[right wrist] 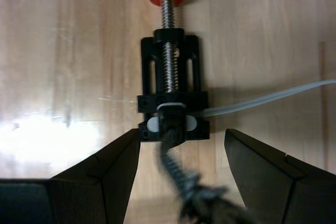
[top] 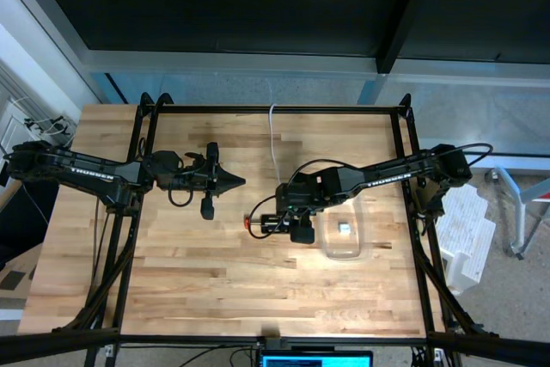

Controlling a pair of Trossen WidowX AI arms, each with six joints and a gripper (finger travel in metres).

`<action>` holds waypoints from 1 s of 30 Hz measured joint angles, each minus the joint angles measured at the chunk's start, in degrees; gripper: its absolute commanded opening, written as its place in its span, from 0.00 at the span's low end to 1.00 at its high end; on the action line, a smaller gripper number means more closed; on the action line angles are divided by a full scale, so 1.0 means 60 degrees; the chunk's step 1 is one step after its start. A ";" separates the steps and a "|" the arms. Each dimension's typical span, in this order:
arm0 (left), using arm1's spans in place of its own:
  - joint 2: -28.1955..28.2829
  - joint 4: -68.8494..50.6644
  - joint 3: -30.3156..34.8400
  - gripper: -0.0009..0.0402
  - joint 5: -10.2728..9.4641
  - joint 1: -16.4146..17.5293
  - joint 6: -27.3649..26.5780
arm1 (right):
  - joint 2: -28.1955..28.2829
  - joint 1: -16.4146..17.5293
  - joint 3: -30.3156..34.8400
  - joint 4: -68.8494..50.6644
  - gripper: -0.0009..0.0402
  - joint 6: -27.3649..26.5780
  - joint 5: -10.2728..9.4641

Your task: Remove the power plug from the receptacle and place in the container

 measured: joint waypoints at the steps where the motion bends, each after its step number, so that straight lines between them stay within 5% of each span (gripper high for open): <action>1: 0.0000 0.0004 0.0004 0.02 -0.0004 0.0000 0.0000 | 0.0047 0.0000 0.0000 0.0000 0.57 -0.0004 -0.0007; 30: 0.0000 0.0011 0.0000 0.02 -0.0004 0.0000 0.0000 | 0.0219 0.0062 -0.0382 0.0707 0.53 -0.0007 0.0015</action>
